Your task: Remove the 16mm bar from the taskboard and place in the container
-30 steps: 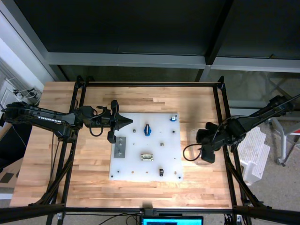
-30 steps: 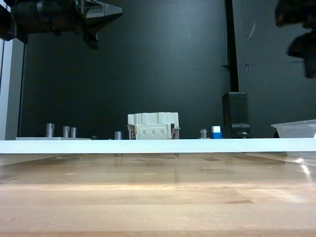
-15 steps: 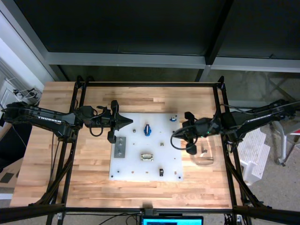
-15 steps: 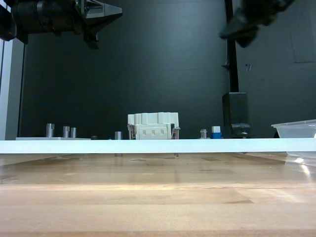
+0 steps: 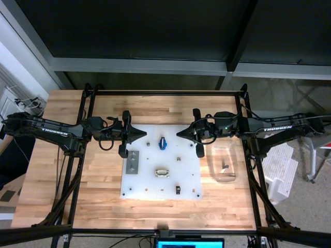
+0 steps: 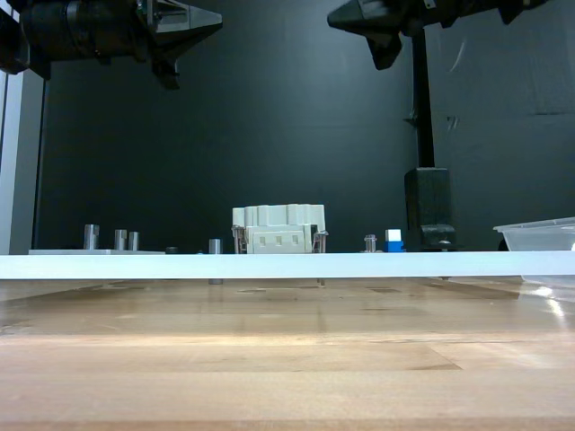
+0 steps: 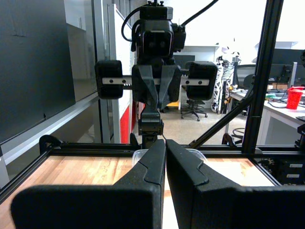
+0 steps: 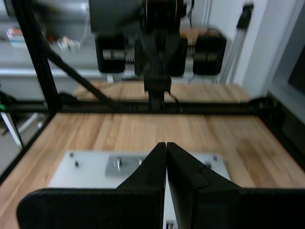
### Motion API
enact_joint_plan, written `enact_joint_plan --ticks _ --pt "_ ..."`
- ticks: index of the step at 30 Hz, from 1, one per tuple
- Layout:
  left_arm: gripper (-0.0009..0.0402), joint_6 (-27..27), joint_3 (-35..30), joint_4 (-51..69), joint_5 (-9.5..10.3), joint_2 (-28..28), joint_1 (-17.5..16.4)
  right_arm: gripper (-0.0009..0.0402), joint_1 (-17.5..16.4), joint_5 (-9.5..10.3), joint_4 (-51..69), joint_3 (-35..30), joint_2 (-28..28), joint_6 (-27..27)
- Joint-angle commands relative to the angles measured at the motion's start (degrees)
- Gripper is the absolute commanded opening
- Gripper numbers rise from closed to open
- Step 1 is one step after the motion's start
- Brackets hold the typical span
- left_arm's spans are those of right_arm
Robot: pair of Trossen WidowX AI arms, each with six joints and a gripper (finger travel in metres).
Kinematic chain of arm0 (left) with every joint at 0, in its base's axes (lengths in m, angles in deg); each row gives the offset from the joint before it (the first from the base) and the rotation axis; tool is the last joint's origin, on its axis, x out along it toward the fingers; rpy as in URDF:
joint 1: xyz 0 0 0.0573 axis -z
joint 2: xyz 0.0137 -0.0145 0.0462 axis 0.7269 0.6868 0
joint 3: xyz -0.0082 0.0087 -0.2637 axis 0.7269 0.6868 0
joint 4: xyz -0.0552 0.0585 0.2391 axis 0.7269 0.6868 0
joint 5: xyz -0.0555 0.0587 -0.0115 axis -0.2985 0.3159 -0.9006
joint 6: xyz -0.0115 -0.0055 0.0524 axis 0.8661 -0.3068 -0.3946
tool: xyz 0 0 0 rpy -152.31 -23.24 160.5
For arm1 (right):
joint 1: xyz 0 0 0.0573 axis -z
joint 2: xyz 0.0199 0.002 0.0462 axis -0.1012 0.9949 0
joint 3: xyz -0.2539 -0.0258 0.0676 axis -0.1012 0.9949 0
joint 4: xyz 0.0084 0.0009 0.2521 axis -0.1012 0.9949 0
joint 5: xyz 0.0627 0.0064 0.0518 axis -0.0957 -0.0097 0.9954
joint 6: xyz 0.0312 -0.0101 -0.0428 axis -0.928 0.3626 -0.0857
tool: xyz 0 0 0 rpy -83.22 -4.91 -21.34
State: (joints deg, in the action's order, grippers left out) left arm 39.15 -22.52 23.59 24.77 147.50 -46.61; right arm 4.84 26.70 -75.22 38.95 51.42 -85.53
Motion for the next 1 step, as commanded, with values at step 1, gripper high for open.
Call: enact_joint_plan --ticks 1 --pt "0.0 0.0 0.0 0.0 0.0 0.0 0.0 0.0 0.6 0.61 -5.8 2.0 0.0 0.3"
